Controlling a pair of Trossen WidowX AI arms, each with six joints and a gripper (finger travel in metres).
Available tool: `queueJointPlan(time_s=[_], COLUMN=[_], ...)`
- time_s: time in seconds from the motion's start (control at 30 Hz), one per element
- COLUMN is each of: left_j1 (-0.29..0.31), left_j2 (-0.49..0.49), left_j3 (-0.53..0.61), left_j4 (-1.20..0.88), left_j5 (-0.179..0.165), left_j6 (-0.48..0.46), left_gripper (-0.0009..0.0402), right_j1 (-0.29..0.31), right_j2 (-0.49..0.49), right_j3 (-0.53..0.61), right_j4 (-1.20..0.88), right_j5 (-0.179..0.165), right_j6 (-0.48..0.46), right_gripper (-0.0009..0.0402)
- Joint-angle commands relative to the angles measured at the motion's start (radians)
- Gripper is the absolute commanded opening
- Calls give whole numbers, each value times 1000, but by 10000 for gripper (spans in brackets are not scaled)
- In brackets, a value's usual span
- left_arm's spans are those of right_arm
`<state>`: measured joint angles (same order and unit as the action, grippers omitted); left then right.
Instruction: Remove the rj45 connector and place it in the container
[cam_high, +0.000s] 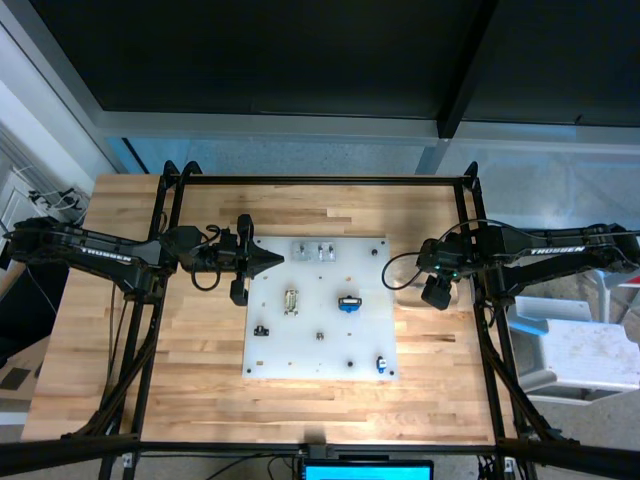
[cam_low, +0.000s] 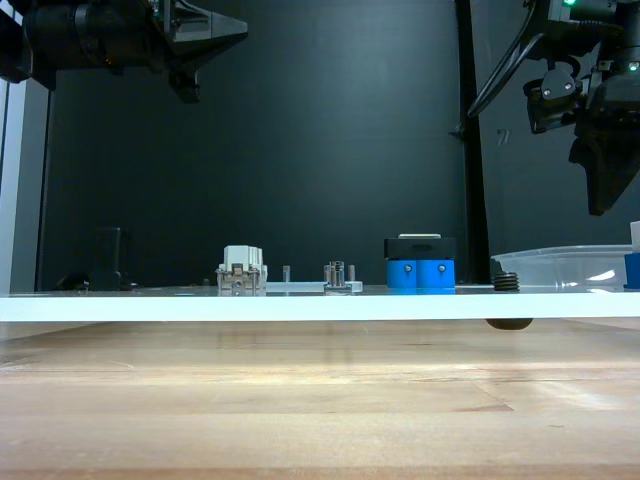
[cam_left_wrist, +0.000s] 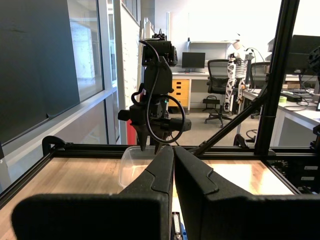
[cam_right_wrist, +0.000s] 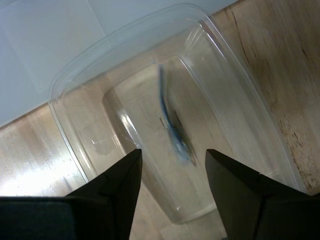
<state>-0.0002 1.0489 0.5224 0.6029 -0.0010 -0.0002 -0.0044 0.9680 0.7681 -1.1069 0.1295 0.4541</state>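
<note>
Worktop (cam_high: 120, 330): wooden, with the white board (cam_high: 300, 350) lying flat at its middle.
Board: the blue connector block (cam_high: 348, 304) sits just at 3 o'clock of the board's centre.
Left end effector (cam_left_wrist: 173, 149): up high over the board's 9 o'clock edge, level and pointing toward 3 o'clock. Its fingers are pressed together with nothing between them.
Container (cam_right_wrist: 135, 95): on the worktop just off the board's 3 o'clock edge, toward the far corner.
Right end effector (cam_right_wrist: 172, 152): hanging over the container, pointing down, fingers spread wide and holding nothing.
rj45 connector (cam_right_wrist: 170, 120): there it is — a blurred bluish streak inside the container, seen between the spread fingers. Whether it rests on the bottom, cannot tell.
</note>
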Motion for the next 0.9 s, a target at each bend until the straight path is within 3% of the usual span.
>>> queueJointPlan(time_s=[0.03, 0.9], left_j1=[0, 0], left_j2=[0, 0], left_j3=[0, 0], left_j4=[0, 0], left_j5=[0, 0], left_j6=[0, 0], left_gripper=[0, 0], right_j1=[0, 0], right_j2=[1, 1], right_j3=[1, 1], right_j4=[0, -5], right_j5=[0, 0], right_j6=[1, 9], right_gripper=[194, 200])
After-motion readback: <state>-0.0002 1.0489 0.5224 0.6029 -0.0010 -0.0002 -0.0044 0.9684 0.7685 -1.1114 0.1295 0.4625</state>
